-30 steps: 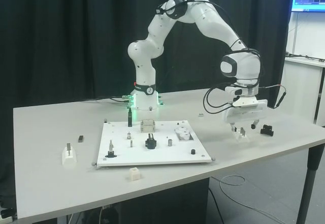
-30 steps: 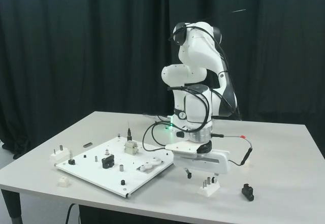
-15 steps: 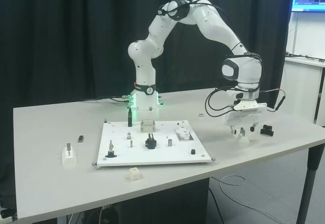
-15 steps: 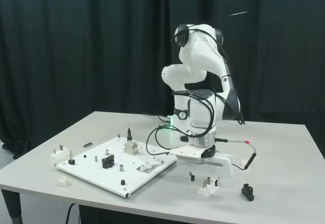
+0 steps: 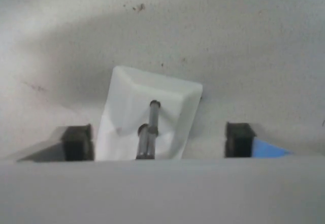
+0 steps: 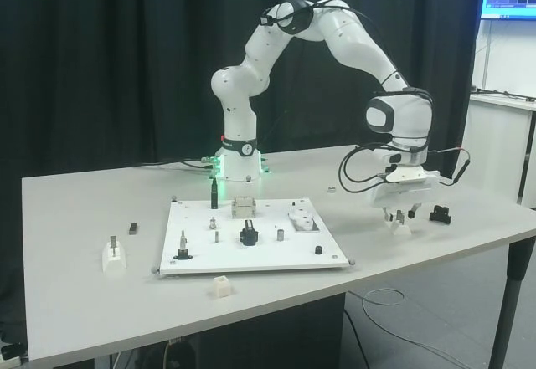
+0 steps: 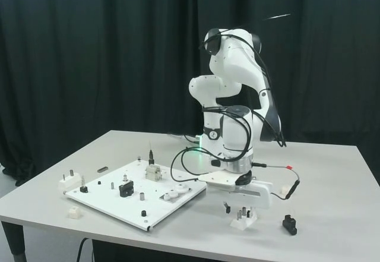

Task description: Pick round peg 2.

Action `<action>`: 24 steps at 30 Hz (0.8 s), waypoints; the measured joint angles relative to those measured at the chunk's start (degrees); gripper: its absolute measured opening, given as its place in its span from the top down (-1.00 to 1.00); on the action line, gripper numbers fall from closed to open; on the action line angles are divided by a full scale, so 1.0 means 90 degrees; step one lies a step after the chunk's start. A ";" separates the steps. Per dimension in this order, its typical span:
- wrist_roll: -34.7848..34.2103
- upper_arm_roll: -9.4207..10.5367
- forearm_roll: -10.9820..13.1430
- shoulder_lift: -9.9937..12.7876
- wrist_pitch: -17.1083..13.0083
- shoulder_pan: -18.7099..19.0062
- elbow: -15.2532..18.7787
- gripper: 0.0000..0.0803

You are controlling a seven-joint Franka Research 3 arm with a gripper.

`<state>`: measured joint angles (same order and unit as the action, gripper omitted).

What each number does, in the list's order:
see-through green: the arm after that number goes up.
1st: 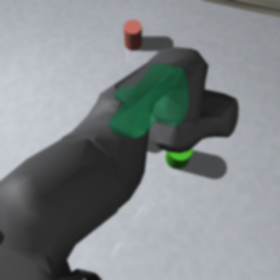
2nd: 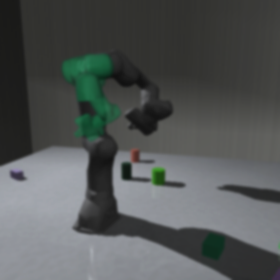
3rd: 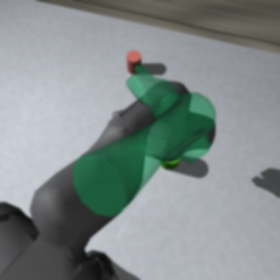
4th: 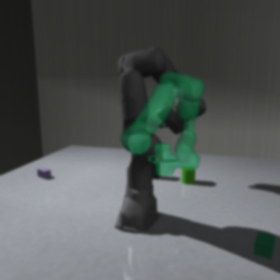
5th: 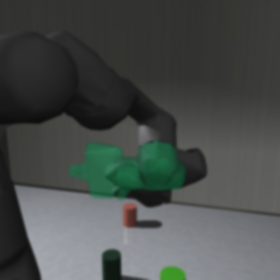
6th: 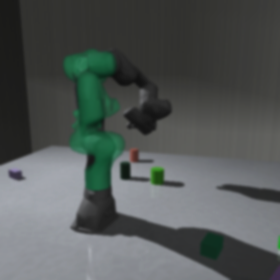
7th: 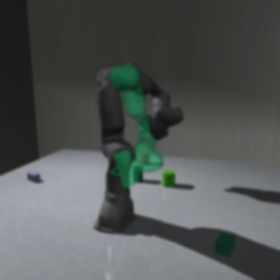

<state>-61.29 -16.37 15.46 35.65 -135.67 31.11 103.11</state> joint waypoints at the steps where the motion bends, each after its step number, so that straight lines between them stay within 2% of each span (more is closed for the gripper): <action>1: 0.0000 -0.0002 -0.0009 0.0000 0.0000 -0.0001 -0.0003 -0.71; 2: 0.0000 -0.0005 -0.0014 0.0000 0.0000 -0.0002 -0.0007 -0.23; 8: -0.0011 -0.0012 -0.0015 0.0000 0.0000 -0.0005 -0.0028 -0.23; 9: -0.0016 -0.0012 -0.0015 0.0000 0.0000 -0.0005 -0.0031 0.36; 17: -0.0043 0.0011 -0.0012 0.0000 0.0012 -0.0005 -0.0076 0.36; 18: -0.0043 0.0016 -0.0012 0.0000 0.0015 -0.0005 -0.0082 0.79; 24: -0.0043 0.0034 -0.0012 0.0000 0.0044 0.0001 -0.0120 0.83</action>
<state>-61.67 -16.06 15.35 35.65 -135.28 31.11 102.03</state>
